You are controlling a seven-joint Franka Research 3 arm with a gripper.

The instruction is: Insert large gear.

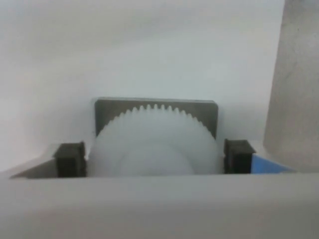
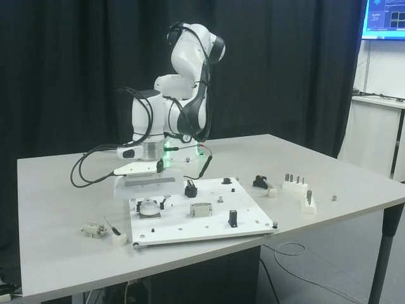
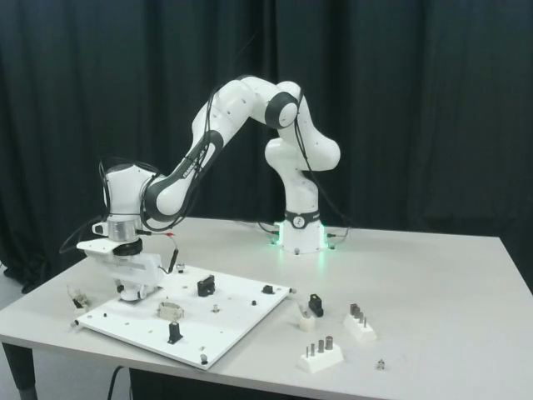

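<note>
White plastic fills the wrist view: the large white toothed gear (image 1: 155,142) sits between the two black finger pads (image 1: 70,159), one pad against each side of its rim, so the gripper (image 1: 155,158) is clenched on the gear. Behind the gear shows a grey rectangular plate (image 1: 204,112), and past that plain white board. No peg or shaft visible under the gear from here; cannot tell whether its bore is lined up with anything.

First room view: the white Franka arm (image 2: 186,76) reaches down to the near left part of the flat white assembly board (image 2: 247,212) on the grey table (image 2: 57,190). The gripper (image 2: 149,204) is low over the board, gear (image 2: 148,206) at its tip, on or just above the surface; contact cannot be settled. Small black fixtures (image 2: 232,217) stand to the right on the board, white peg blocks (image 2: 297,185) off the board further right. A screen at the upper right carries writing too small to read.

Second room view: same pose, wrist vertical, gripper (image 3: 129,290) down at the far left corner of the board. Green light at the arm's base (image 3: 300,237). No brand or label legible.

Judgement: step in hand is the insertion itself, gear grasped and close to seating. Next move calls for a straight downward press with the bore kept centred, teeth meshing with any neighbour, then release
</note>
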